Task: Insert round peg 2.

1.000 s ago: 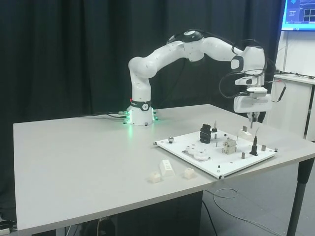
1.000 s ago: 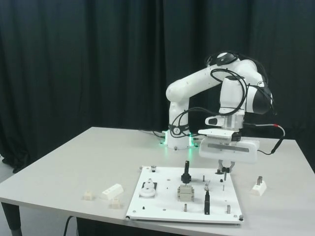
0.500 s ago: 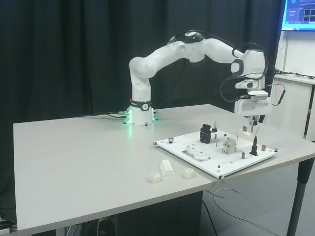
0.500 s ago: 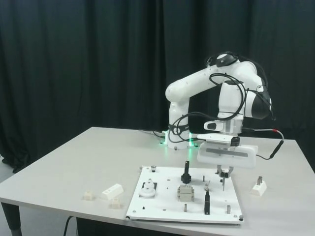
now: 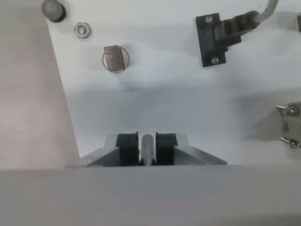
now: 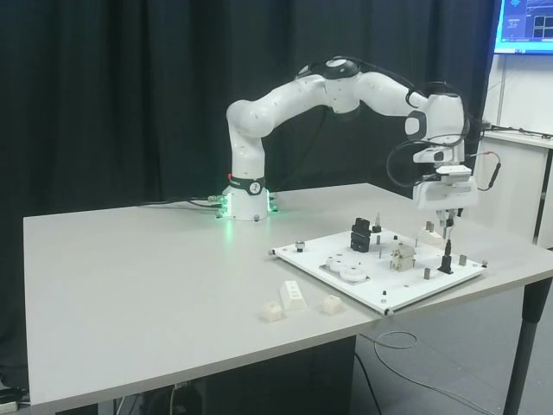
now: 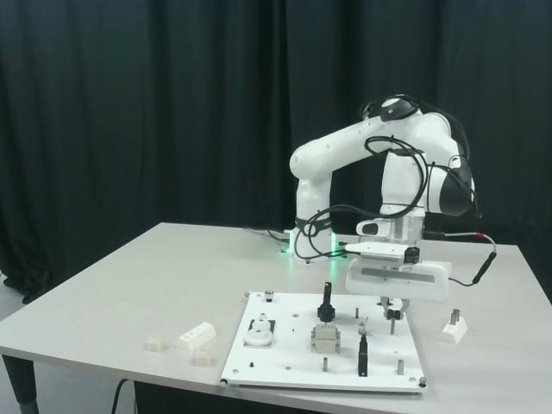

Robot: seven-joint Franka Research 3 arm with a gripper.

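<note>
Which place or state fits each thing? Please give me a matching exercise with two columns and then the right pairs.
Things:
1. round peg
2. black connector
3. white blocks
4. base light

Places or states:
A. on the grey table, beside the white board
B. green, at the arm's foot
C. fixed on the board, with a cable
D. held in the tool

Pairs: 1-D, 2-C, 3-A, 4-B

Robotics lab: black curtains, bolted arm, grey table.
</note>
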